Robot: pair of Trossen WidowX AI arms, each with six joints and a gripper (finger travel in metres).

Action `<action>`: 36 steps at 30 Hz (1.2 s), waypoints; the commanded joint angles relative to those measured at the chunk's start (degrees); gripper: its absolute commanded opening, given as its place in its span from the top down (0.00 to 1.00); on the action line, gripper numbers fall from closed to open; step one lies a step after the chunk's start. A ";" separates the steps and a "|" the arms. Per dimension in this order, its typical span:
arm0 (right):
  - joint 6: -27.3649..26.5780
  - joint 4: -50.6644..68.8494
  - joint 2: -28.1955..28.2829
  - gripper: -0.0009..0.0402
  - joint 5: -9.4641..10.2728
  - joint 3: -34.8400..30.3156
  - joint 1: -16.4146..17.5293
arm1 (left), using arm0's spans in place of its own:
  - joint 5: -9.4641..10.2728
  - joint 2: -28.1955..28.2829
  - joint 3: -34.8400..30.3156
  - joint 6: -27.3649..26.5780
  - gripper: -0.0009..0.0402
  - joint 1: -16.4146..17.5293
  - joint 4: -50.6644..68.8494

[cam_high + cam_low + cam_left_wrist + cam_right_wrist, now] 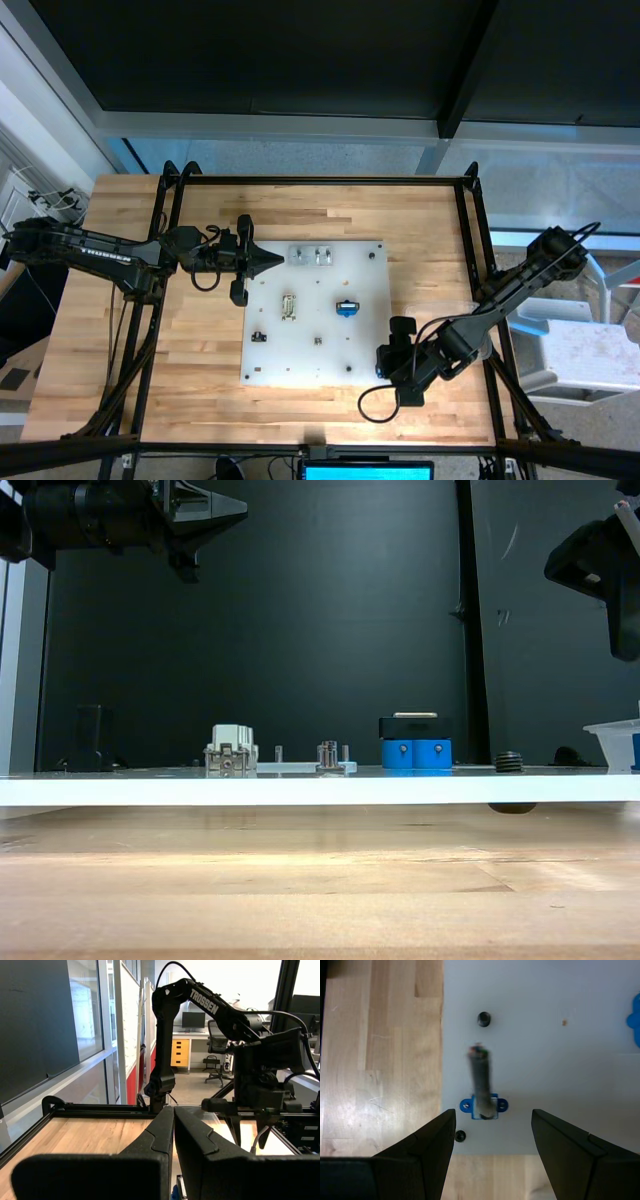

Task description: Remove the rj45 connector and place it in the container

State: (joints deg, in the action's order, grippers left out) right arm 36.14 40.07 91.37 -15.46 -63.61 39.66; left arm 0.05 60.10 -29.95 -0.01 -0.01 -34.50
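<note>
- At the near-right corner of the white board [300,362], the rj45 connector [481,1080] sits in a small blue clip [465,1106]. A grey cable stub projects from it, and nothing grips it, so extraction has not yet begun.
- The right gripper [492,1115] hangs well above that corner, pointing down. Its fingers are spread wide enough to pass either side of the clip. I judge this to be a line-up for the descent.
- The container [610,738] stands on the bench just beside the board's right edge. That is on the right arm's side, so I expect a short carry.
- The left gripper [173,1112] hangs raised over the board's far-left corner with its fingers pressed together. It is parked away from the working corner.
- The next move calls for a straight lowering. I must then close on the connector body, not on the clip.
</note>
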 commanded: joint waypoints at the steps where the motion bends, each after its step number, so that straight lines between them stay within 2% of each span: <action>1: 0.76 -1.60 0.04 0.47 -0.24 1.25 0.02 | -0.02 0.02 0.00 0.00 0.98 0.00 -0.02; 5: 0.76 -4.00 0.04 0.49 -0.39 2.80 0.00 | -0.02 0.02 0.00 0.00 0.98 0.02 -0.02; 8: 0.72 -4.57 0.07 0.50 -1.60 3.06 -0.02 | -0.02 0.00 0.00 0.00 0.98 0.00 -0.02; 14: 0.44 -5.31 1.90 0.50 -1.49 3.06 -0.04 | -0.02 0.00 0.00 0.00 0.98 0.02 -0.02; 29: -0.55 -5.92 1.84 0.51 -1.53 3.06 -0.17 | -0.02 0.02 0.00 0.00 0.98 0.00 -0.02; 36: -0.55 -5.86 1.84 0.62 -1.49 3.10 -0.20 | -0.02 0.00 0.00 0.00 0.98 0.00 -0.02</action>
State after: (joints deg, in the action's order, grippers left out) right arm 35.64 34.17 93.25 -16.95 -60.51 39.46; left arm 0.03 60.10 -29.95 -0.03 -0.01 -34.52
